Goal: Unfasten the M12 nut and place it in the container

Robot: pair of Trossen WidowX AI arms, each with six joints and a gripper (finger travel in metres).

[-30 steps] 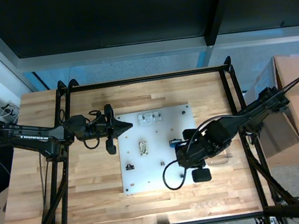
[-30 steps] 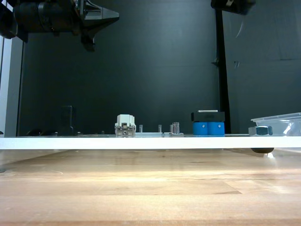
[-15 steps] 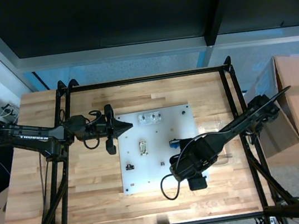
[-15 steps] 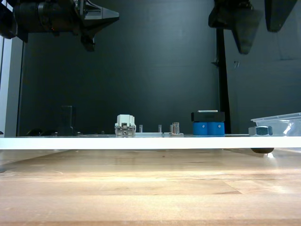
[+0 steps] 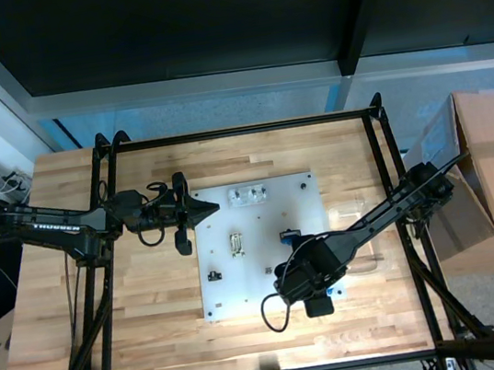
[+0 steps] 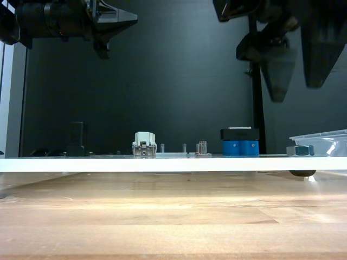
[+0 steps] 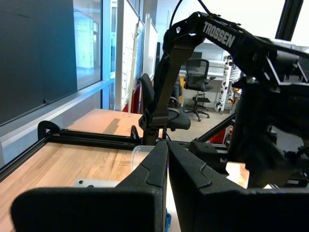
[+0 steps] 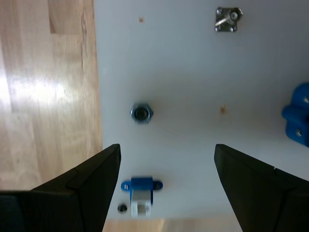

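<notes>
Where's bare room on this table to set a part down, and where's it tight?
Free: wood between board and the table's near edge; wood beyond the board's far edge. Tight: board's near right corner, where the open right gripper hangs above the nut on its stud, container beside. Shut left gripper hovers at the board's far left edge.

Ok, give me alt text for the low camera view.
The silver nut sits on its stud at the white board's right end, before the clear container, with the open right gripper hanging above it. The shut left gripper is high at far left.
</notes>
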